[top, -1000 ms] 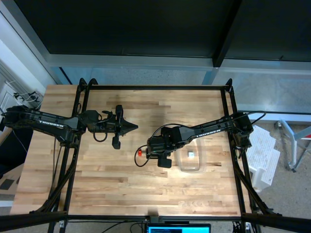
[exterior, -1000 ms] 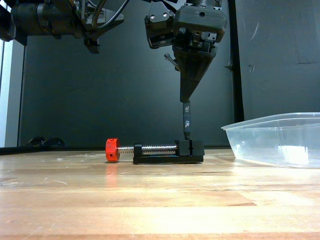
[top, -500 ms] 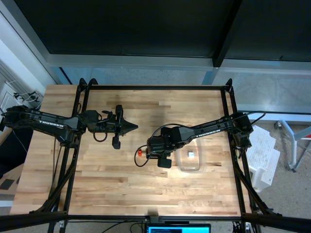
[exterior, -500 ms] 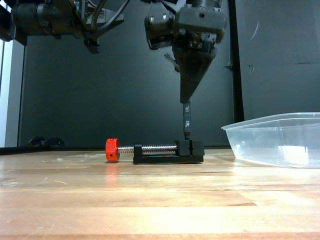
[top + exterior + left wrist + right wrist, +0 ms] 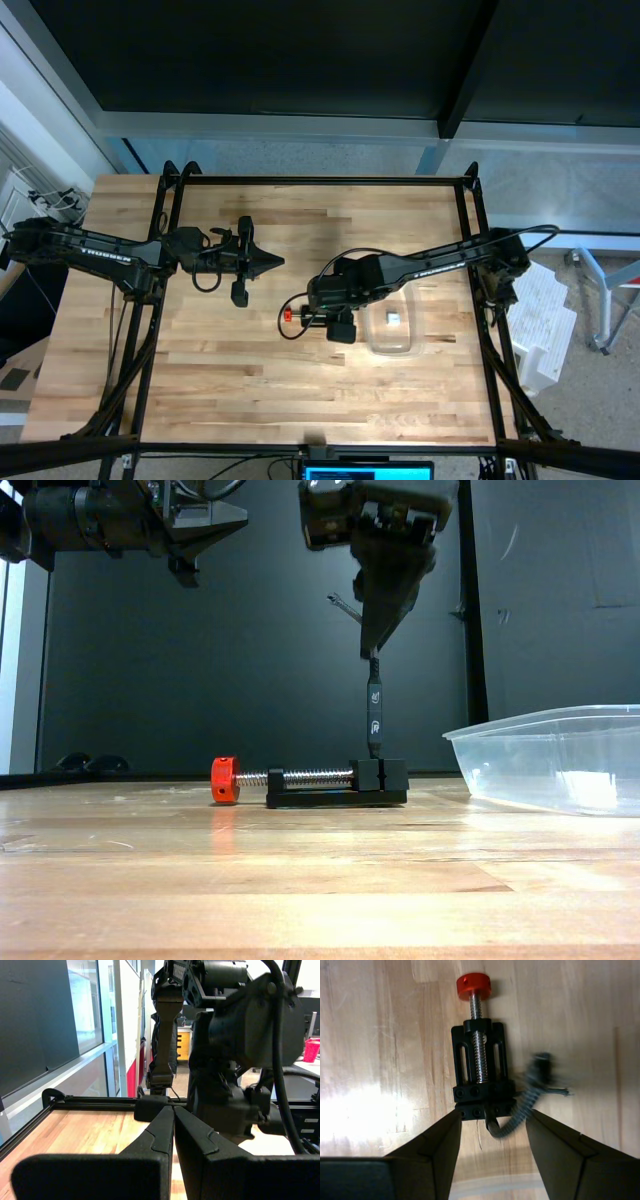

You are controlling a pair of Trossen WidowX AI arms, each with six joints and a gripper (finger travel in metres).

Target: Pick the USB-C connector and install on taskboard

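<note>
Right gripper (image 5: 493,1114): fingers spread wide, held nothing, hovered above the taskboard (image 5: 335,782).
USB-C connector (image 5: 374,715): stood upright in the taskboard's end opposite the red-orange knob (image 5: 224,779), seemingly clear of the fingertips.
Left gripper (image 5: 173,1125): fingers pressed together, empty, well apart at the left.
Tray (image 5: 560,755): sat near the taskboard.

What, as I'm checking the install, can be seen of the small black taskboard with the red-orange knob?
The small black rectangular taskboard lies flat on the wooden table, a silvery threaded screw ending in a red-orange knob. The dark USB-C connector stands upright on its other end. The right gripper hangs open above; the left gripper is parked, shut, away.
</note>
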